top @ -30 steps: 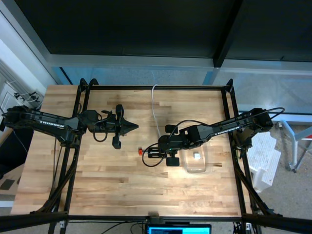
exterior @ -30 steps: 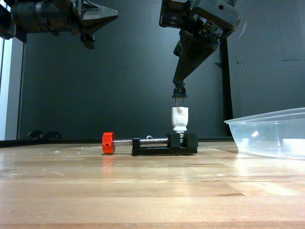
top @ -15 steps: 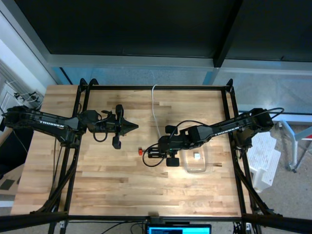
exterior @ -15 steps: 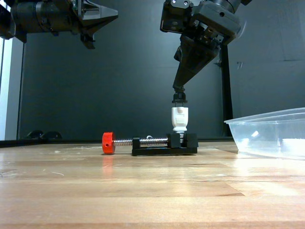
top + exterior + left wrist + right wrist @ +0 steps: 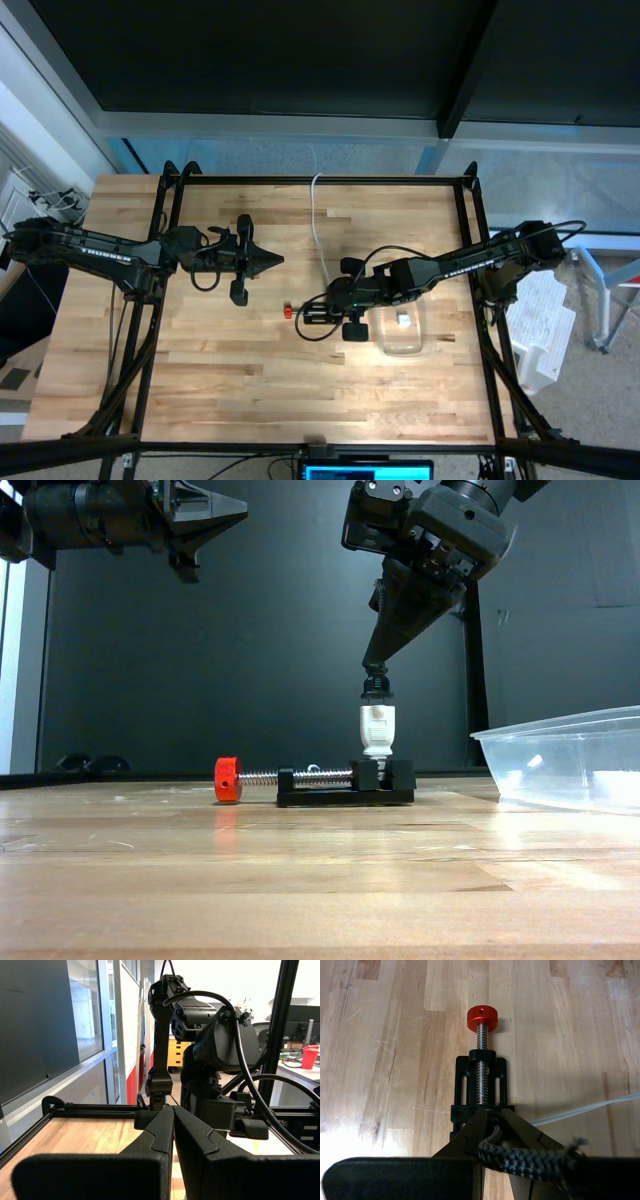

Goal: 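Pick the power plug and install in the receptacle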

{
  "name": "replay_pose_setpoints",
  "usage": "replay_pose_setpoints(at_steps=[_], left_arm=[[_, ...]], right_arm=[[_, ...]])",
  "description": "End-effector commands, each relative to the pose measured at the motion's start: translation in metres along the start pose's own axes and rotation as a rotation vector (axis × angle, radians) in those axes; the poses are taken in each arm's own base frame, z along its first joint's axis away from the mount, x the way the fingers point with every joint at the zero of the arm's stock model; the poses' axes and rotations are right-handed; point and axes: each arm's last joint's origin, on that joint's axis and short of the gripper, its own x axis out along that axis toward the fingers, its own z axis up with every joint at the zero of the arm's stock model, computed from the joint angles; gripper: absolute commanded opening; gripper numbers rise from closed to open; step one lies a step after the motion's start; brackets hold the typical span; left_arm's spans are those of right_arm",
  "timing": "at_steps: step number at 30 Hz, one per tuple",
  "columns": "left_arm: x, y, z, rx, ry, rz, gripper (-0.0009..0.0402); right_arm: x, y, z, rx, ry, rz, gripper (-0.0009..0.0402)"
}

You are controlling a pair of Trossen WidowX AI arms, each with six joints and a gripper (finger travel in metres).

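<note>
The tiny black power plug (image 5: 376, 689) sits upright on top of the white receptacle (image 5: 377, 730). No prongs show between the two. My right gripper (image 5: 375, 672) points down from above, shut on the power plug. A black vise (image 5: 345, 783) with a red knob (image 5: 228, 779) clamps the receptacle. In the right wrist view the fingertips (image 5: 481, 1119) meet over the vise (image 5: 481, 1087) and hide the plug. My left gripper (image 5: 275, 260) hangs shut high over the table's left half, away from the vise.
A clear plastic tray (image 5: 565, 742) stands right of the vise, holding a small white cube (image 5: 402, 320). The receptacle's white cable (image 5: 318, 215) runs to the far edge. A black frame (image 5: 320, 180) borders the table.
My right gripper has moved down with the plug. The prongs that showed above the receptacle a second ago are now out of sight inside it. The left arm has not moved.
</note>
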Motion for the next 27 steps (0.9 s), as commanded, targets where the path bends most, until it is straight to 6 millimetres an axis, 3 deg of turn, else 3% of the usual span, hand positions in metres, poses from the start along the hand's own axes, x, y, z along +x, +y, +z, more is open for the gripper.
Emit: replay_pose_setpoints(at_steps=[1,27], left_arm=[[0.000,0.000,0.000,0.000,0.000,0.000,0.0000],[0.000,0.000,0.000,0.000,0.000,0.000,0.0000]], right_arm=[[0.004,0.000,-0.004,-0.001,0.025,0.008,0.0000],[0.020,-0.003,-0.024,-0.001,0.042,0.002,0.0000]])
